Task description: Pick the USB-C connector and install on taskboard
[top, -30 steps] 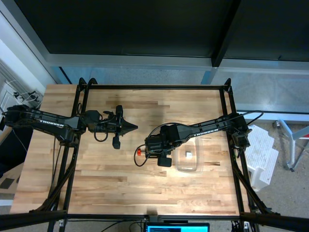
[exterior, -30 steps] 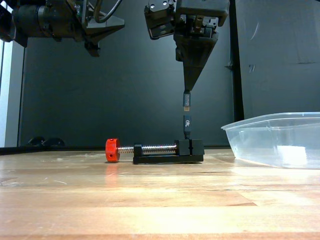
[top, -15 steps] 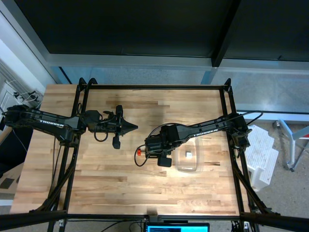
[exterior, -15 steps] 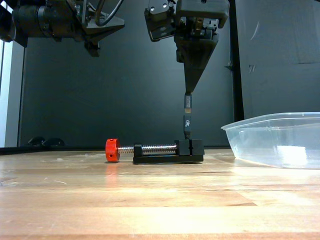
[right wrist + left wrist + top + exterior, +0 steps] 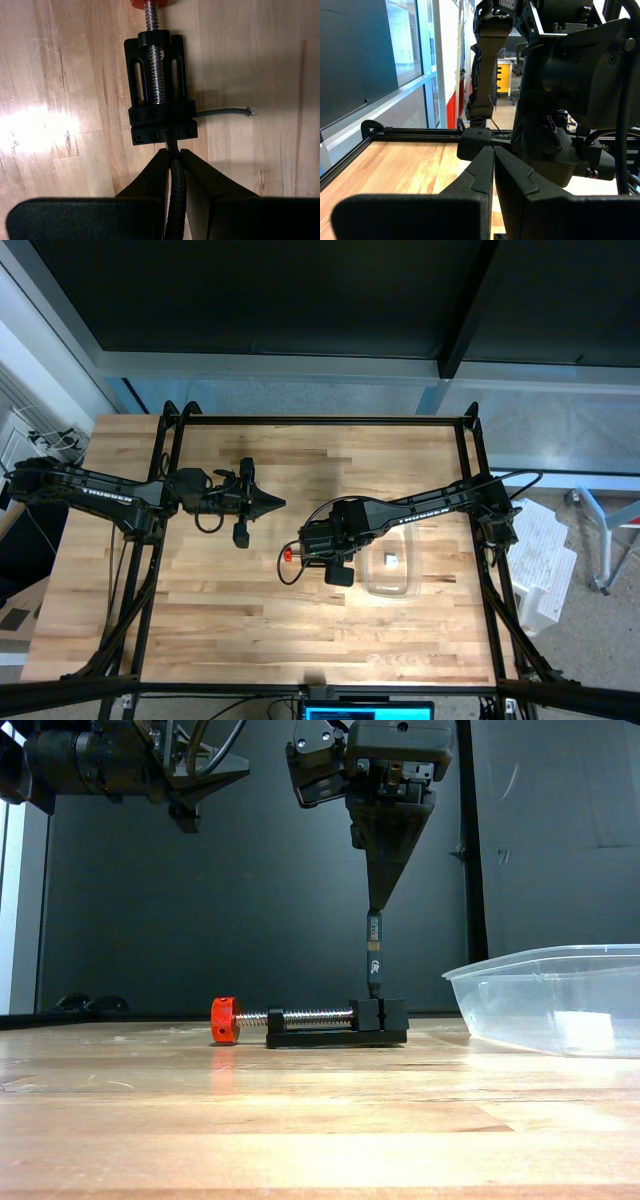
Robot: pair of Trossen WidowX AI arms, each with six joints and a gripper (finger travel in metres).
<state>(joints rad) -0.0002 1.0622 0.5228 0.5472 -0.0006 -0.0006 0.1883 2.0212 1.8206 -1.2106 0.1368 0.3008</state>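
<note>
Taskboard (image 5: 385,1018), one, bears one upright USB-C connector (image 5: 373,935) grasped by right gripper (image 5: 374,908); left gripper (image 5: 493,155) clenched empty, aloft.

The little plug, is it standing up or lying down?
Standing up. The right end effector holds the USB-C connector upright over the taskboard, tip down. The left end effector hangs high, shut.

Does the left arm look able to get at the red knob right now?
Probably yes: the knob juts uncovered from the block's left end; the right pincer grips the plug above the other end; the left pincer hovers nearby, raised.
</note>
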